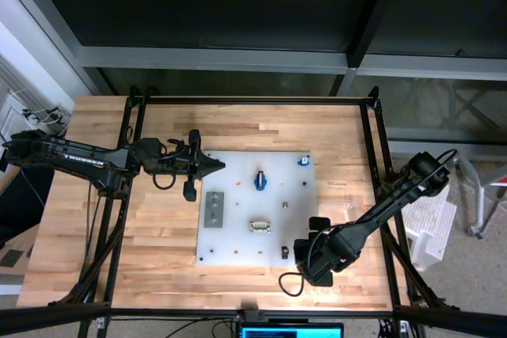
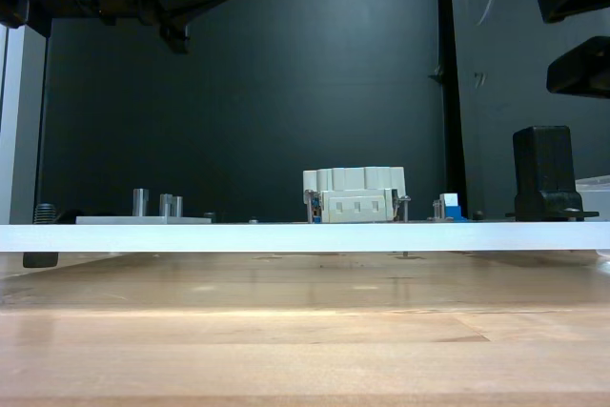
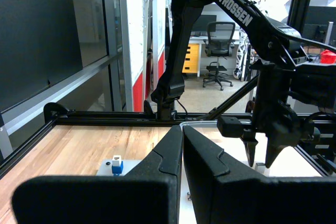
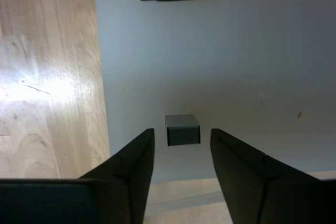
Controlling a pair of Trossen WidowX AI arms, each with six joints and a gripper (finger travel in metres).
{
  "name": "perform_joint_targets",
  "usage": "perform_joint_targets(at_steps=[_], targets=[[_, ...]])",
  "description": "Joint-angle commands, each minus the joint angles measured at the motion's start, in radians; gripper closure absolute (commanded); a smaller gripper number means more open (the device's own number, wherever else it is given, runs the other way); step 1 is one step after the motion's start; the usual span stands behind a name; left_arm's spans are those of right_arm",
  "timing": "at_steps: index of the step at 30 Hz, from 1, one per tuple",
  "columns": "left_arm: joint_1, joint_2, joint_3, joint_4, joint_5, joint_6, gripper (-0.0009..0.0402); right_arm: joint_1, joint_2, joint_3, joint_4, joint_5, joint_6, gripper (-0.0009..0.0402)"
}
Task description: Pick the 16mm bar and install on taskboard
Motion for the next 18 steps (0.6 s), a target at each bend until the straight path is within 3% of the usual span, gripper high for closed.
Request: perform_joint_targets(at_steps=[1, 8, 18], targets=[[0.000, 0.000, 0.000, 0.000, 0.000, 0.000, 0.0393, 0.000, -0.008, 0.009, -0.002, 0.002, -0.002, 0.0209], [0.000, 0.000, 0.000, 0.000, 0.000, 0.000, 0.0393, 0.000, -0.032, 0.031, -0.036, 0.003, -0.003, 0.0182], [0.000, 0.000, 0.000, 0.000, 0.000, 0.000, 0.0393, 0.000, -0.095, 0.059, -0.121, 0.012, -0.003, 0.0181]])
